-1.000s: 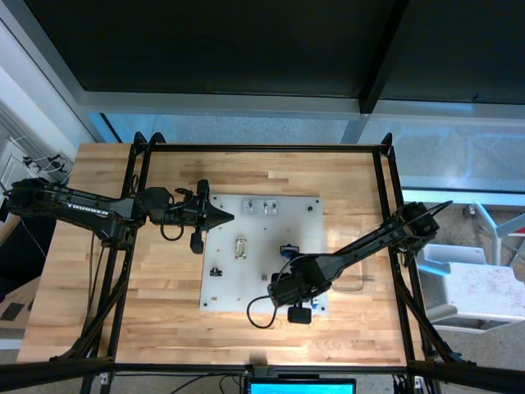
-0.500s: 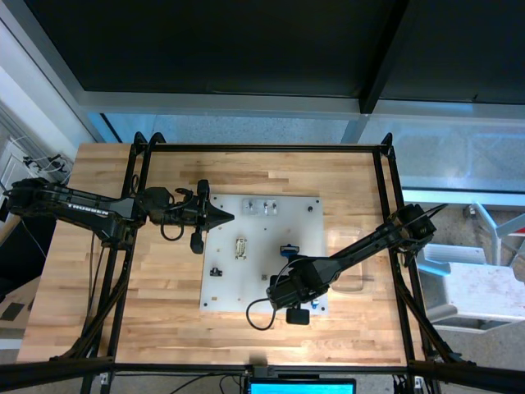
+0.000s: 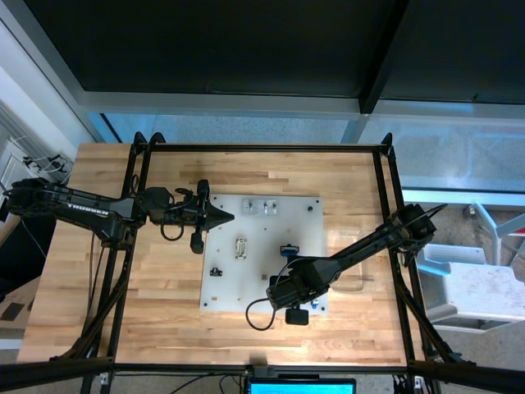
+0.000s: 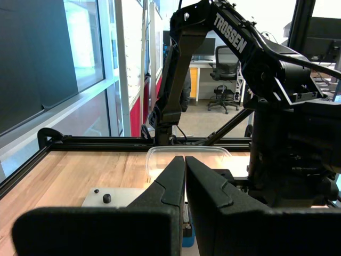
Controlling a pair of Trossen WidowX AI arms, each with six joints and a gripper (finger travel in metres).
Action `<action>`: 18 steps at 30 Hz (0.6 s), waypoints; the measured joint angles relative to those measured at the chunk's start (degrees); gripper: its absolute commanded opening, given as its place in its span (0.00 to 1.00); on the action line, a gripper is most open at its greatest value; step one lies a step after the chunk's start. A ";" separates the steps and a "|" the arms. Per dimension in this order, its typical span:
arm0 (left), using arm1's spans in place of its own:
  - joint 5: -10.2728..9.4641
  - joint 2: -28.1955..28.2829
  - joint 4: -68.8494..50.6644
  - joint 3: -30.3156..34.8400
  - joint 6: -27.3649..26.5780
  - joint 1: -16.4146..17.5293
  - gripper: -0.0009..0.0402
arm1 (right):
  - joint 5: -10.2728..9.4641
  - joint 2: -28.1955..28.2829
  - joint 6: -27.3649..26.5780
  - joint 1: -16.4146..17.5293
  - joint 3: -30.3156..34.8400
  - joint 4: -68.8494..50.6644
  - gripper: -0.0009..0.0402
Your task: Pick the M12 fastener and fasten on the M12 threads
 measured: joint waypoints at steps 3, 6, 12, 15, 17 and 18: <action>0.00 0.00 0.02 -0.02 -0.02 0.00 0.02 | -3.58 0.00 -0.46 0.07 -0.04 -0.09 0.02; 0.02 0.00 0.02 0.00 -0.02 0.00 0.02 | -15.61 0.00 -2.97 -0.07 -0.02 -0.17 0.02; 0.02 0.00 0.00 0.00 0.00 0.00 0.02 | -16.13 -1.25 -3.63 0.00 0.04 -1.97 0.02; 0.00 0.00 0.02 -0.02 0.00 0.00 0.02 | -14.69 -1.77 -3.23 -0.04 0.09 -2.54 0.02; 0.02 0.00 0.00 -0.02 0.00 0.00 0.02 | -14.36 -2.27 -2.89 0.09 0.20 -2.86 0.02; 0.00 0.02 0.00 -0.02 0.00 0.00 0.02 | -13.60 -2.56 -2.80 0.11 0.42 -3.13 0.02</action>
